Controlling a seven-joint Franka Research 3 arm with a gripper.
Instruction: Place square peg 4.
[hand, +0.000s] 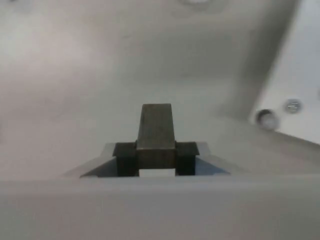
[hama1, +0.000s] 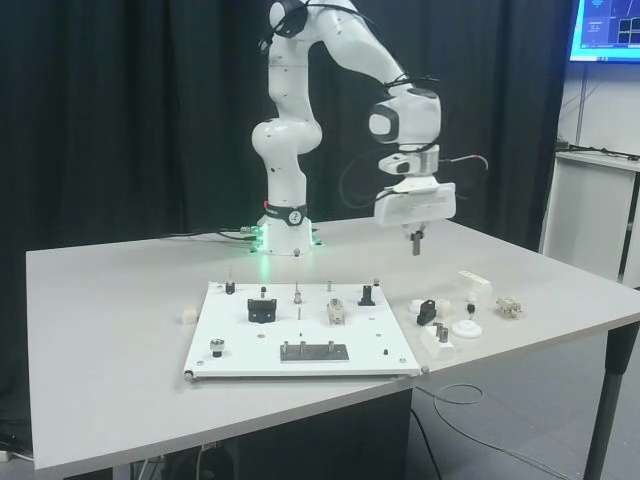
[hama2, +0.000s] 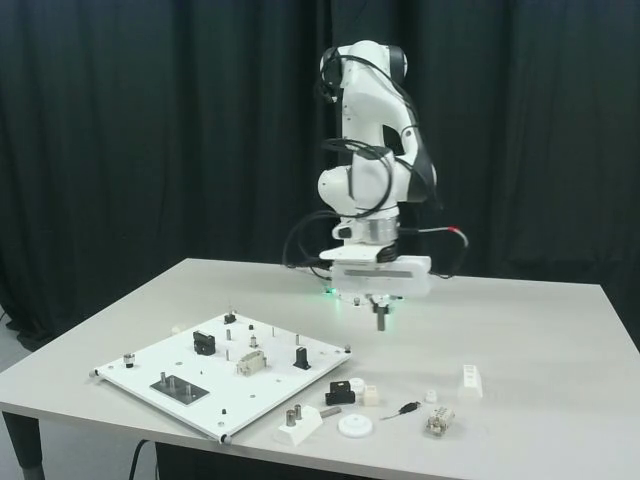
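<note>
The peg's upper end is hidden between the fingers. The gripper (hama2: 381, 311) is closed on the square peg (hand: 156, 131), held upright in the air, well above the grey table (hama1: 120, 300) and off beside the white board (hama2: 150, 350). Small loose parts (hama2: 400, 400) lie near the board's corner.

White arm (hama1: 330, 60), grey table (hama1: 110, 300) — white board (hama1: 300, 335), black curtain (hama1: 130, 110)
</note>
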